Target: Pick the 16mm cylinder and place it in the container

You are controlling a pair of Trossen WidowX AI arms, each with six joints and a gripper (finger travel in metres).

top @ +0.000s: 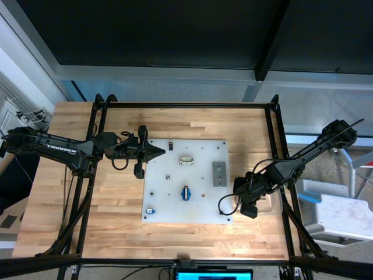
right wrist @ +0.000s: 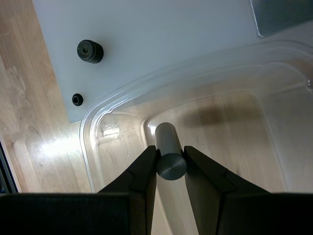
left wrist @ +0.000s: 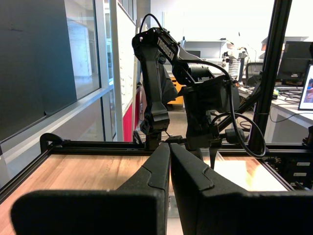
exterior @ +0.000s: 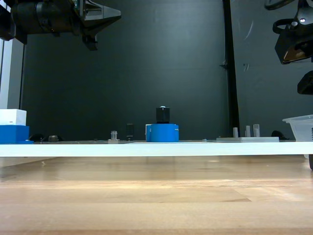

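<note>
**Right gripper point(right wrist: 170, 152) holds peg point(right wrist: 167, 137) over tray point(right wrist: 87, 137)**

Its fingers are clamped on the grey peg — it hangs just above the clear tray, inside the rim. Left gripper point(left wrist: 169, 147), fingers pressed together, hovers well apart from the tray — across the white board point(right wrist: 146, 39).

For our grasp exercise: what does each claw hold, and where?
Right claw, over the container, pinches the cylinder near one end. Left claw, above the board, shut, empty.

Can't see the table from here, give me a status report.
Right gripper shut on 16mm cylinder, above container. Left gripper shut, high over board left edge. Nothing blocking the drop.
</note>
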